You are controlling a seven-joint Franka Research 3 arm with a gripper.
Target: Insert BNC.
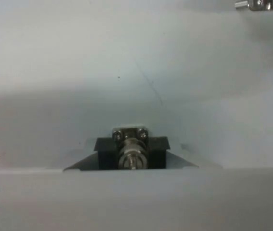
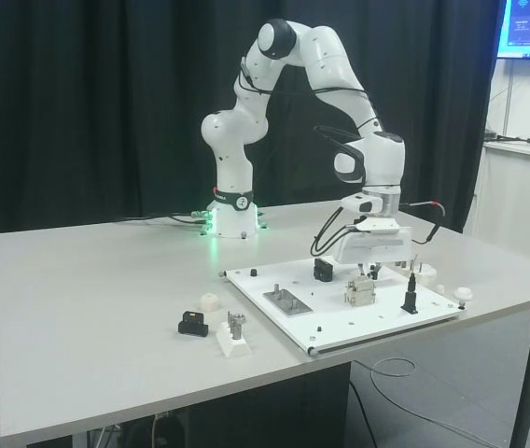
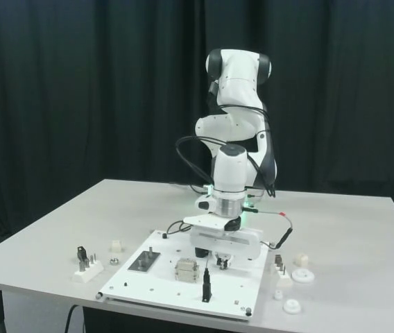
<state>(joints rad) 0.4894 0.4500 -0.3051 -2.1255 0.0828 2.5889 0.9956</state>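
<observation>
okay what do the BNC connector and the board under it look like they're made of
BNC connector: looks like bare metal, since its barrel and the two screws above it shine and catch the light. It sits in a black holder, matte, possibly plastic. White board: smooth, flat and dull, with small holes; painted metal or plastic, I cannot tell which.

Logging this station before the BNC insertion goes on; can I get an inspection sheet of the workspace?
Surface: grey table carrying a white board.
Job's things: BNC connector sits between the hand's fingertips, above the board.
Clutter: small fixture block and black part off the board; white gears beside it.
Grippers: hand low over the board.
Cables: black cable looping along the arm.
Surroundings: black curtain.
</observation>
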